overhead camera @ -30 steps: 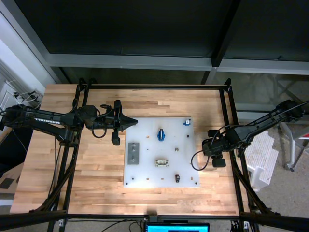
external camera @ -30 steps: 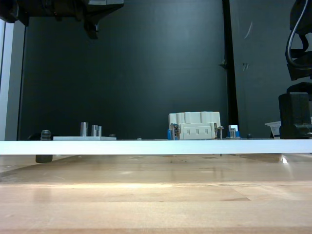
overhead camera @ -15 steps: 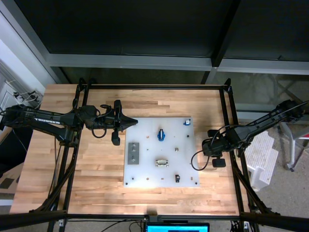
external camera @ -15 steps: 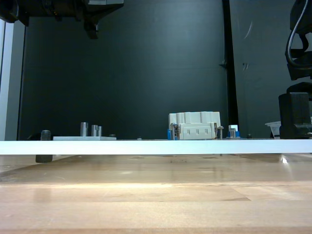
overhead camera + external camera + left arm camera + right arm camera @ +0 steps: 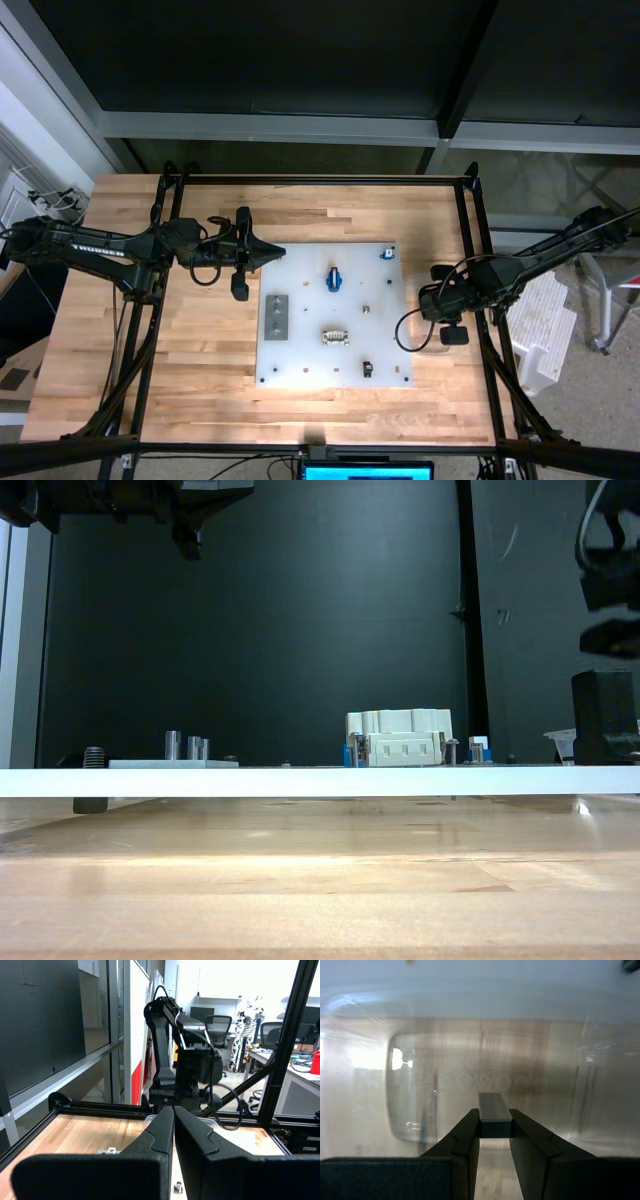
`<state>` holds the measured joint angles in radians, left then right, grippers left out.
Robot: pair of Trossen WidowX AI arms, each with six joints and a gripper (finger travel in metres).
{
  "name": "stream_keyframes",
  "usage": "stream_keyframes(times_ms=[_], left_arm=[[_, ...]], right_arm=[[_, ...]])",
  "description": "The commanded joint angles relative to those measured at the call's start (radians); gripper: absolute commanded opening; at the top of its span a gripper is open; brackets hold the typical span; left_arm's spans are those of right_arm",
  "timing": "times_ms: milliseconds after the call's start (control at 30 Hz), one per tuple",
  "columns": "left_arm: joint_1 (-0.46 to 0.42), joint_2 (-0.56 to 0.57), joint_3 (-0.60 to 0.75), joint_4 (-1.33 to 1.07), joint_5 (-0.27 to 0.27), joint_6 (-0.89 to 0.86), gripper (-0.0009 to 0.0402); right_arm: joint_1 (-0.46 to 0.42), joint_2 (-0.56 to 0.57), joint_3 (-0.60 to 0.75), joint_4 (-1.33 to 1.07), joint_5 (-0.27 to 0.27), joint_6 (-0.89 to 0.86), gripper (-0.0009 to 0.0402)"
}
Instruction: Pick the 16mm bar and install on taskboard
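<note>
The black fingers of the right gripper are clamped on the dark grey, square-ended 16mm bar. The bar juts straight out from between them, held off the board above a clear plastic tray. In the high view this gripper points downward over the pale wooden table, just beside the right edge of the white square task board. The black fingers of the left gripper are pressed together with nothing between them. This gripper hangs well above the table at the board's far left corner, aimed across toward the right arm. On the board stand a grey metal block with short pegs, a blue knob and a cream rectangular connector. Which seat is the bar's cannot be told.
</note>
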<state>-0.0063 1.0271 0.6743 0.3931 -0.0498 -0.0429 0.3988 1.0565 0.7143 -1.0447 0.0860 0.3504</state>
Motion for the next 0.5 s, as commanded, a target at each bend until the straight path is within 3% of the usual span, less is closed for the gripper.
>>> stream_keyframes(times_ms=[33, 500], left_arm=[[0.000, 0.000, 0.000, 0.000, 0.000, 0.000, 0.0000], [0.000, 0.000, 0.000, 0.000, 0.000, 0.000, 0.0000]], right_arm=[[0.000, 0.000, 0.064, -0.056, 0.000, 0.000, 0.0007], [0.021, 0.059, 0.234, -0.126, 0.000, -0.148, 0.0007]])
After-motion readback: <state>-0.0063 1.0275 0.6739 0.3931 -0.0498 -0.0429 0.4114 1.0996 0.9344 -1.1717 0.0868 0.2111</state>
